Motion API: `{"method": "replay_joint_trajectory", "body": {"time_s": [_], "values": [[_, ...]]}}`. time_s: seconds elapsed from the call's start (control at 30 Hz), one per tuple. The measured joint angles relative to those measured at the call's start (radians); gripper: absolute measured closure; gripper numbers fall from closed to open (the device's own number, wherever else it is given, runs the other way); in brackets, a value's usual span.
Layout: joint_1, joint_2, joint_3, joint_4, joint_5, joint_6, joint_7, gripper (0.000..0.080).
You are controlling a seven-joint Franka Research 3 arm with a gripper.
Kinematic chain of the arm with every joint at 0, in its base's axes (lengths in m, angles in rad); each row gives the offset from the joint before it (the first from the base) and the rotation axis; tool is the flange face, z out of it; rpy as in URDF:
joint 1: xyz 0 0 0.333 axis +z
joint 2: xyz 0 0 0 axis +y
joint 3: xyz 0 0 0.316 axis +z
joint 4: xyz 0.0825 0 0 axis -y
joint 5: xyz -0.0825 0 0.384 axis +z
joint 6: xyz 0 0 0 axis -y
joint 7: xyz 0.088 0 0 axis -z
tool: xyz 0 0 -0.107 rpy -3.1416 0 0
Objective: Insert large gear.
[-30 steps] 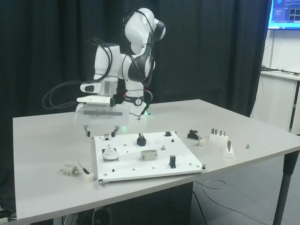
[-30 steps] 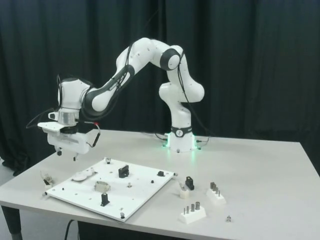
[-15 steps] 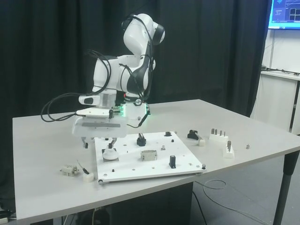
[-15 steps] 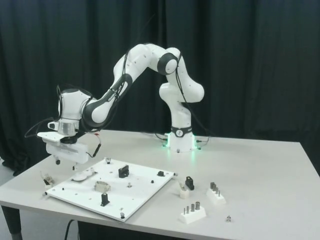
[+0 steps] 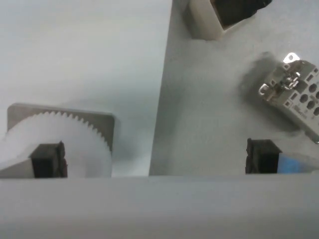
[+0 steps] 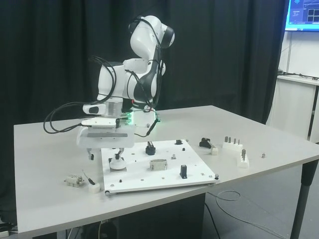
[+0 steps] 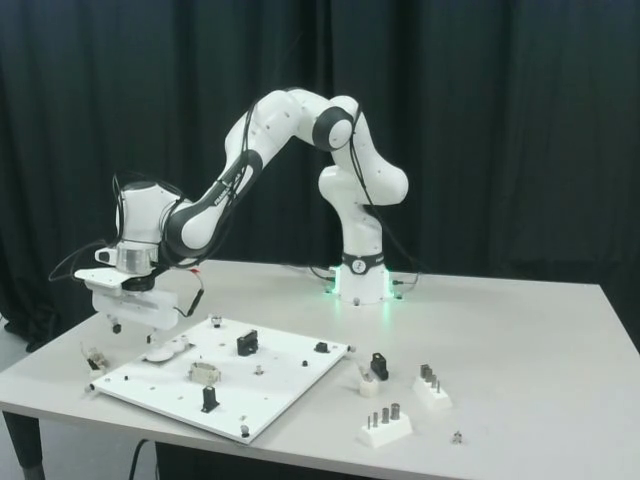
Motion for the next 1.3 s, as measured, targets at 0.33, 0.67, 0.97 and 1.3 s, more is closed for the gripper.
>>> {"method": "replay_joint_trajectory", "body": {"time_s": [0.33,0.67,0.97,1.3], "values": [[-0.001,0.012,0.003,0.000,0.017,0.002,-0.018,0.0003],[-0.001,0.013,0.004,-0.002,0.017,0.001,-0.025,0.0003],[-0.001,0.014,0.006,-0.008,0.017,-0.006,-0.027,0.0003],[-0.002,0.013,0.004,-0.010,0.017,-0.015,-0.033,0.0003]]}}
